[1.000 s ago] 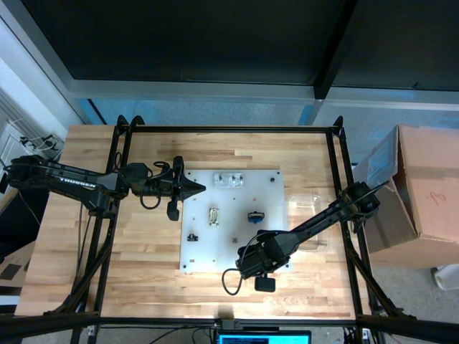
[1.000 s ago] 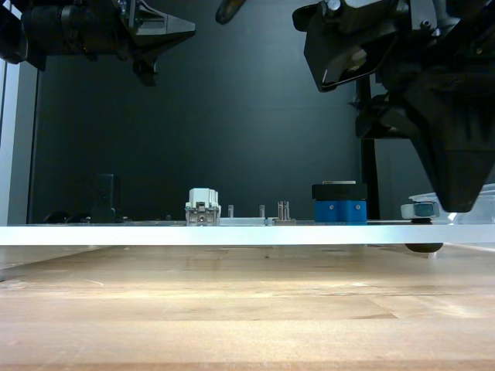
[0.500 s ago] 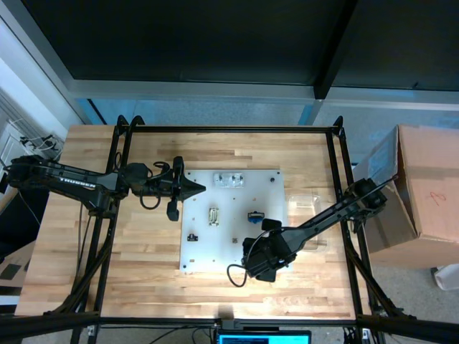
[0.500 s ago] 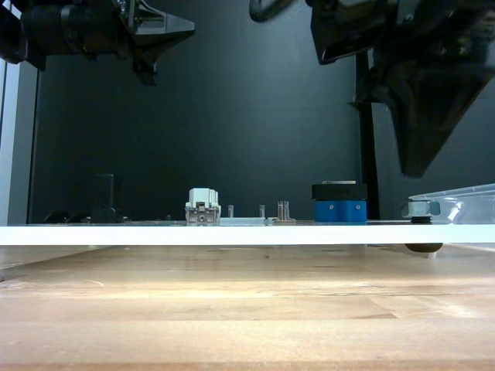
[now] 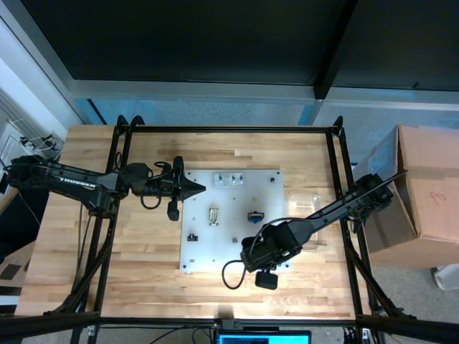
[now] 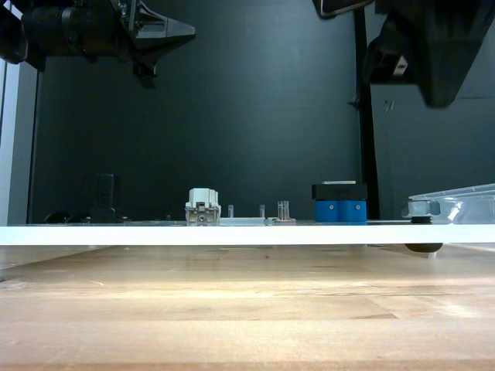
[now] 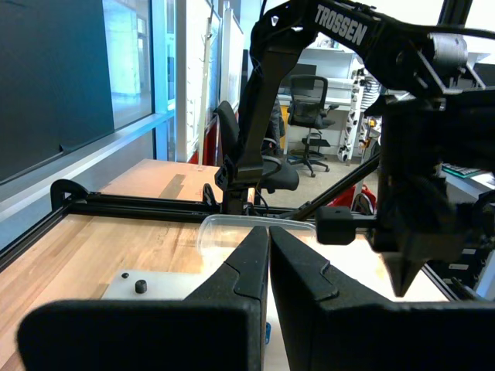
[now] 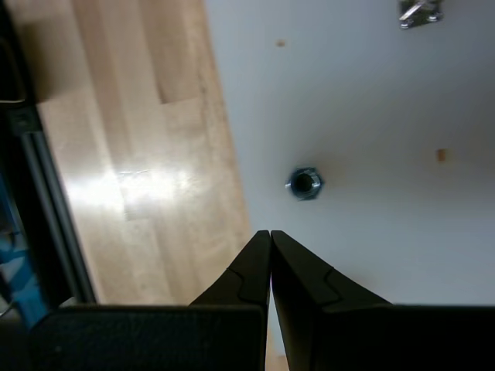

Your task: Unfasten the M12 nut and place it in the container

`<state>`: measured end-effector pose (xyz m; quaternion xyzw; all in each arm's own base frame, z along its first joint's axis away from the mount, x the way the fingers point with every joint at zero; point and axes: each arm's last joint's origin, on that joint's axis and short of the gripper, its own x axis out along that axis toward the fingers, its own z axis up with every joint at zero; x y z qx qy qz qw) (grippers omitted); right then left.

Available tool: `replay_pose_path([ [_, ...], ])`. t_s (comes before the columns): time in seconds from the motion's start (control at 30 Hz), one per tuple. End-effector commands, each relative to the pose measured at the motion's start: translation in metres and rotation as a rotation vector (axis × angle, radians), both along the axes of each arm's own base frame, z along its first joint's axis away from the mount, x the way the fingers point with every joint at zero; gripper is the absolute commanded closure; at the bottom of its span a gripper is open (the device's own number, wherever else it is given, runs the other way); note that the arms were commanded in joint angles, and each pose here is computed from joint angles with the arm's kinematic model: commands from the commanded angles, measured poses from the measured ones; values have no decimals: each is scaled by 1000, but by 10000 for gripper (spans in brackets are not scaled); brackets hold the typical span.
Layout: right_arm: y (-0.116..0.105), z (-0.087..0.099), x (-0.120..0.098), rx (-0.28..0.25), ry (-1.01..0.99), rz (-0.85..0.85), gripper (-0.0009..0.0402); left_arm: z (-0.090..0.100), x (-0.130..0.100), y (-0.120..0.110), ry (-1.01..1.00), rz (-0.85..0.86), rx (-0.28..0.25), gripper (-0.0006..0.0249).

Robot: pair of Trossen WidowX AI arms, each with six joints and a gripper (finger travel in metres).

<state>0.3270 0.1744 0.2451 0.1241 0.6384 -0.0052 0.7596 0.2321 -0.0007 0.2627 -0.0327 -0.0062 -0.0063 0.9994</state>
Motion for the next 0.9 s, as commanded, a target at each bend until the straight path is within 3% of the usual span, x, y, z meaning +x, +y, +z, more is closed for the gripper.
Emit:
replay_pose_path([
  [0.03, 0, -2, 0, -6, 6, 4, 393, 0, 0, 0, 1, 0, 0, 243],
  [0.17, -1, -12, 0, -43, 10, 20, 393, 0, 0, 0, 1, 0, 0, 243],
  [0.73, 6, -50, -1, -41, 30, 25, 393, 0, 0, 0, 1, 0, 0, 243],
  [0.9, 8, -52, 0, -37, 25, 21, 393, 0, 0, 0, 1, 0, 0, 243],
])
